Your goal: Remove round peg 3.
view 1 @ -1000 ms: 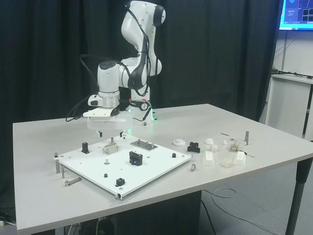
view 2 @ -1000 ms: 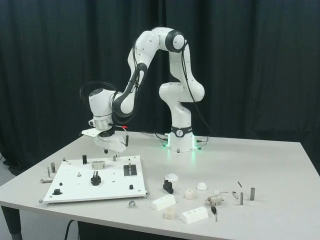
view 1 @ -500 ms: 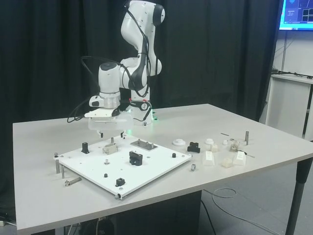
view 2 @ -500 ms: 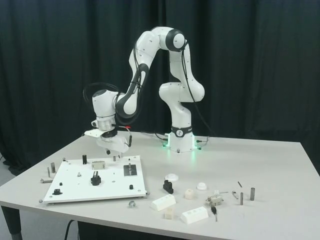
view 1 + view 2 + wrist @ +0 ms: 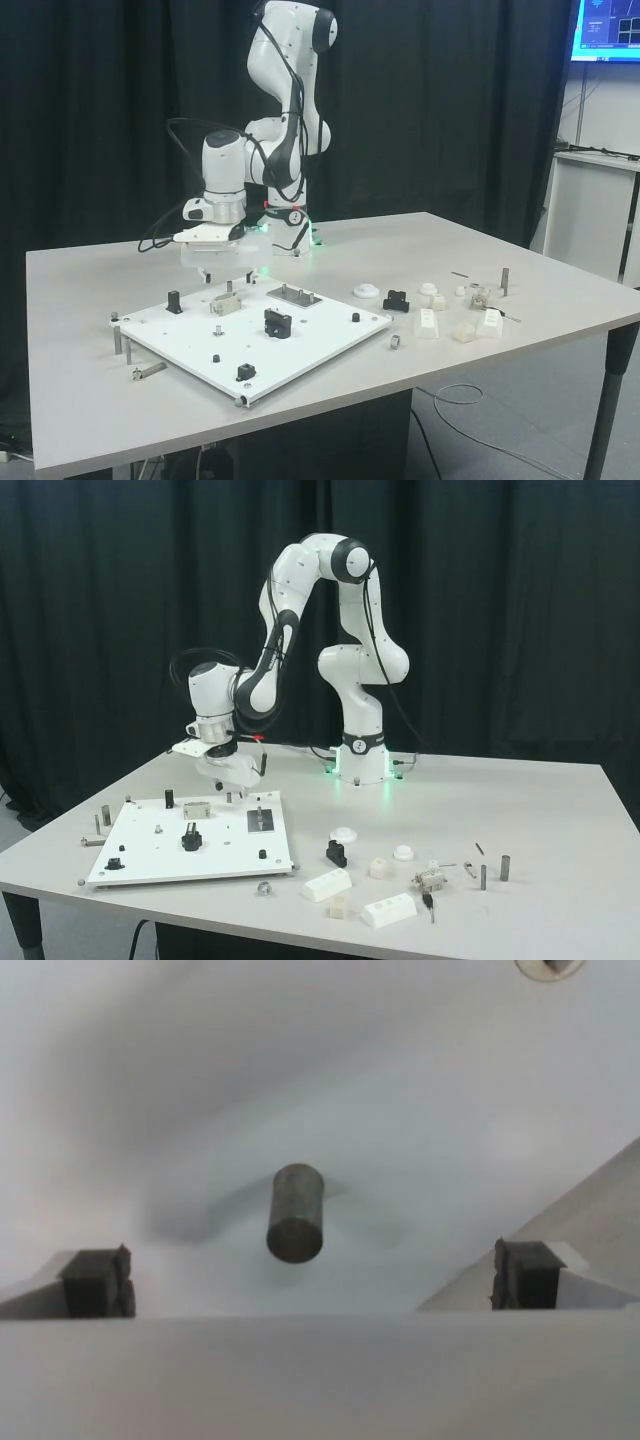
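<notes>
Gripper (image 5: pixel 308 1280) fingers stand wide apart, holding nothing, hovering over the white board (image 5: pixel 300 330) at centre-left of the first room view. Round peg 3 (image 5: pixel 296 1213) sits at the middle of the wrist view, between the fingertips but below them, seated in the board. Its long axis looks upright, end face toward the camera. The approach appears under way; next it must descend and close on the peg.

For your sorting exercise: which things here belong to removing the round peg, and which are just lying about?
Job in hand:
- round peg, upright between the open fingers
- gripper
- white board

Lying about:
- white blocks on the grey table
- loose grey pins
- black clip
</notes>
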You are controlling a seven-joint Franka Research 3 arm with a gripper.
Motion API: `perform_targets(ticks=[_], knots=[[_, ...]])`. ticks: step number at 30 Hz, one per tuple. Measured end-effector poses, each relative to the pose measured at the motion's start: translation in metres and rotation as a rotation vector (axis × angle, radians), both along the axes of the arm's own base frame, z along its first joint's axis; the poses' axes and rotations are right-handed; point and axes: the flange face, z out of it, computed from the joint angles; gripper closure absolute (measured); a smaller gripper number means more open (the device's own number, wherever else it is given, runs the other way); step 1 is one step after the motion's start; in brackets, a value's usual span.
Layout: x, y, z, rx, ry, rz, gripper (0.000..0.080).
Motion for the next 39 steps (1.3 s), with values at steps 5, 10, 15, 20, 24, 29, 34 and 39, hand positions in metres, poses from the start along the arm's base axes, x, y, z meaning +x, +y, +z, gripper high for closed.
perform_targets(ticks=[5, 10, 15, 20, 24, 29, 34, 39], knots=[[0.000, -0.001, -0.001, -0.001, -0.014, -0.008, 0.0003], [-0.001, -0.001, -0.002, 0.003, -0.028, -0.009, 0.0003], [-0.001, -0.002, -0.003, 0.004, -0.041, -0.006, 0.0003], [0.000, -0.003, -0.005, 0.004, -0.053, -0.007, 0.0003], [0.000, -0.003, -0.007, 0.001, -0.059, -0.007, 0.0003], [0.000, -0.002, -0.010, 0.000, -0.063, -0.001, 0.0003], [0.002, -0.002, -0.012, -0.008, -0.062, 0.004, 0.0003], [0.003, 0.000, -0.015, -0.018, -0.060, 0.011, 0.0003]])
